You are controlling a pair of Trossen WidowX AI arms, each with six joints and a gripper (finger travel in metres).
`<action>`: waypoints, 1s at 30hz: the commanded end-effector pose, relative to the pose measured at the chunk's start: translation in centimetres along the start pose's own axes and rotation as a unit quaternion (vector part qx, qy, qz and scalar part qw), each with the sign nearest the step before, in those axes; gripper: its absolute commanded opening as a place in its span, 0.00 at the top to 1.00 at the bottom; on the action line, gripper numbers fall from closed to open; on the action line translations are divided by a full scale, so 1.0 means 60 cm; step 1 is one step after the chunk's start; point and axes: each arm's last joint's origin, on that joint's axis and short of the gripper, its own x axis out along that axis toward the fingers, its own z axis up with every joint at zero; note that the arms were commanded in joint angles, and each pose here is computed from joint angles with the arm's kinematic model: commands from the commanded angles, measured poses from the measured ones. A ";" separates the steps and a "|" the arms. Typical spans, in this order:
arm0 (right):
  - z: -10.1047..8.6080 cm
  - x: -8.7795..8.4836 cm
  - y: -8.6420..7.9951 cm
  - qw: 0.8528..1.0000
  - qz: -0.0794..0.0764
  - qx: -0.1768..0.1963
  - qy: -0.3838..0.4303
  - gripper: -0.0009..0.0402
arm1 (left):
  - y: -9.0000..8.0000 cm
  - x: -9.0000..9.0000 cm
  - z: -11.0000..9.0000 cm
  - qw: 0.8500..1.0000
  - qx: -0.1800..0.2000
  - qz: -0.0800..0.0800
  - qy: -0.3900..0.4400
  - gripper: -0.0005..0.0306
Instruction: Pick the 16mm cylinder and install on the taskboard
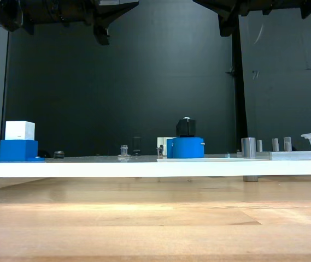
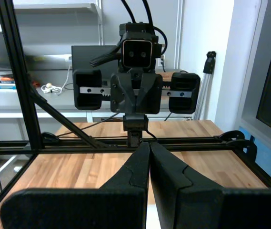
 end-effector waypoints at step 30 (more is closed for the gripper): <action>-0.016 -0.003 -0.001 1.000 0.016 0.018 -0.005 0.98 | 0.000 0.000 0.000 1.000 0.000 0.000 0.000 0.98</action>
